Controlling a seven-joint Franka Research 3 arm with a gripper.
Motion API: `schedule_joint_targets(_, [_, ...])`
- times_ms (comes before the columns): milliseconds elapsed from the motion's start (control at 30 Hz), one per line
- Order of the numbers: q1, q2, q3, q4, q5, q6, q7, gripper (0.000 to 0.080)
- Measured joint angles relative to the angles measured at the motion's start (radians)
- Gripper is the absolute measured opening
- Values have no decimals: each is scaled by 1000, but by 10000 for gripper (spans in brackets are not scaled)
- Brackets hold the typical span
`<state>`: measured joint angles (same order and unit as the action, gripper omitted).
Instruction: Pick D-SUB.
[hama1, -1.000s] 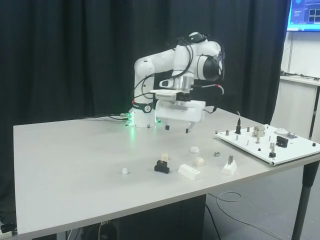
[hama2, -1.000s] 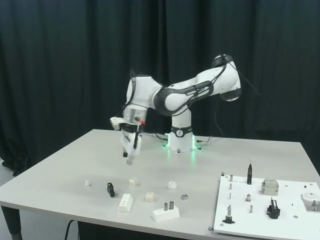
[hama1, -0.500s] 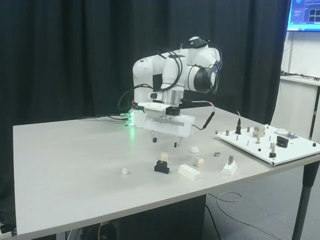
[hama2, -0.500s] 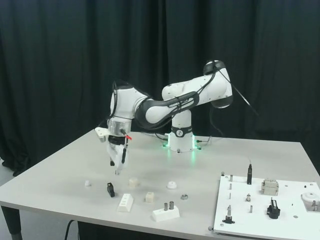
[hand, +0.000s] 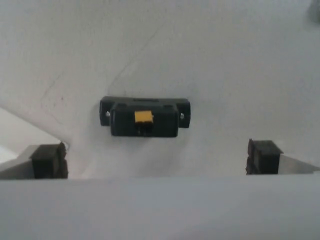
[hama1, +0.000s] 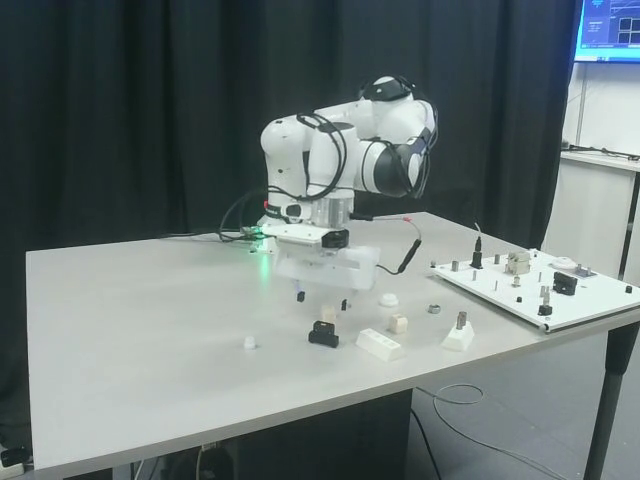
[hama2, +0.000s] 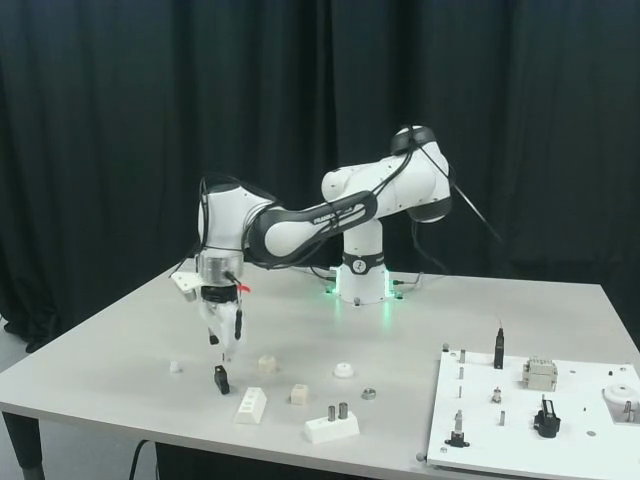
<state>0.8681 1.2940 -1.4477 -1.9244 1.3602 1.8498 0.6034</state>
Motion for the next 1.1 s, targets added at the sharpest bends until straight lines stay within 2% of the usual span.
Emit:
schedule_joint_targets(533, [-100, 13, 51, 96, 3, -53, 35, 800])
schedule_joint_targets(733, [-110, 20, 57, 110, -11, -72, 67, 800])
schedule_joint_targets(1100, [-110, 21, 70, 115, -20, -73, 100, 800])
